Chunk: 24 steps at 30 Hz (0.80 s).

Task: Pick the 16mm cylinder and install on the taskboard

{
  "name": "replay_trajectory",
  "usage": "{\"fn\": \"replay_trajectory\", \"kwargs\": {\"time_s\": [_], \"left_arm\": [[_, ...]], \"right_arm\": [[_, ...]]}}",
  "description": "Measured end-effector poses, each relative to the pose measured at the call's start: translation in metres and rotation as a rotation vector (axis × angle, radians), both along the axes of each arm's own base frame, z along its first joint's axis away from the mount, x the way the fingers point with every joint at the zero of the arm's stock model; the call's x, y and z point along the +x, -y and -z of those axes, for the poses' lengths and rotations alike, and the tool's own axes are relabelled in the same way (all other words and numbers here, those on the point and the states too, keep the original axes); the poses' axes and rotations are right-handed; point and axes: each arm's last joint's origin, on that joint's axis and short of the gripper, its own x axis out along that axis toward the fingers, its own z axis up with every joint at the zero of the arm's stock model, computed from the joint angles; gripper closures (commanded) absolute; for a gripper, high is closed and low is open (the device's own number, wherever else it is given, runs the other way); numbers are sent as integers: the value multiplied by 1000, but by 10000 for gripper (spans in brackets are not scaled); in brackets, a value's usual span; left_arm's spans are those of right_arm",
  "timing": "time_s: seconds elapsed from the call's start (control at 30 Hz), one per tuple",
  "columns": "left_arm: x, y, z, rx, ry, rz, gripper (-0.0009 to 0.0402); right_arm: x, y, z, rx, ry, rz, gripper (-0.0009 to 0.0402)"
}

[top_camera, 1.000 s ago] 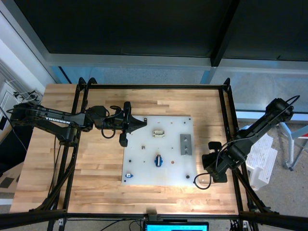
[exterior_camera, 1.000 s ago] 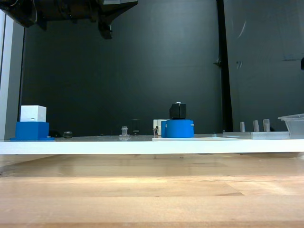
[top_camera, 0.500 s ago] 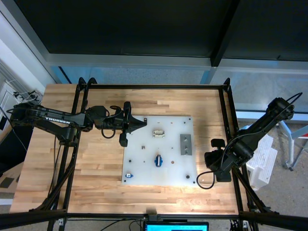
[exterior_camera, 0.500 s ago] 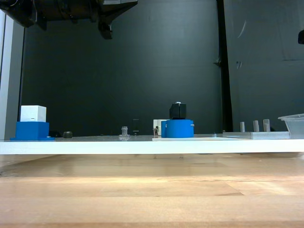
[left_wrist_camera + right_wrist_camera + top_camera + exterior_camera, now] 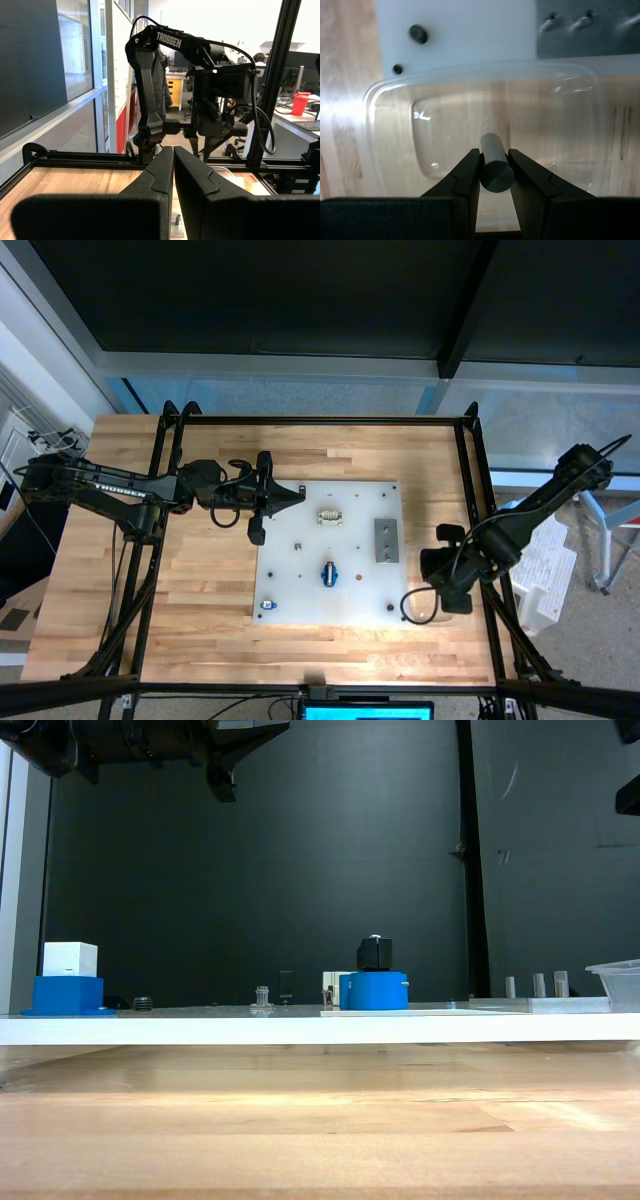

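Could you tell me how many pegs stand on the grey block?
3, in a row on the grey block: left peg, middle peg, right peg. The right gripper holds the 16mm cylinder over the tray; left gripper hangs shut over the taskboard's left edge.

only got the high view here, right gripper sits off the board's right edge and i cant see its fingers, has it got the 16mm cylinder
Observer: Yes. In the right wrist view the right gripper is shut on the 16mm cylinder, clamped between both fingers.
Operator: whats below it
Observer: A clear plastic tray. The gripper hangs over it, and the taskboard lies just beyond the tray's rim.
Operator: and the left gripper
Observer: The left gripper, up over the taskboard's far left corner, is shut with nothing between its fingers.
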Motion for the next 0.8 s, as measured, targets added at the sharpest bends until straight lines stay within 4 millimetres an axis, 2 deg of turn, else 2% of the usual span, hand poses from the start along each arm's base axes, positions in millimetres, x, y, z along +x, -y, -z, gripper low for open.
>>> {"fn": "replay_trajectory", "kwargs": {"time_s": [0.3, 0.8], "left_arm": [[0, 0, 0, 0, 0, 0, 392], [0, 0, 0, 0, 1, 0, 392]], "right_arm": [[22, 10, 4, -22, -19, 52, 384], [73, 13, 0, -61, -24, 30, 384]]}}
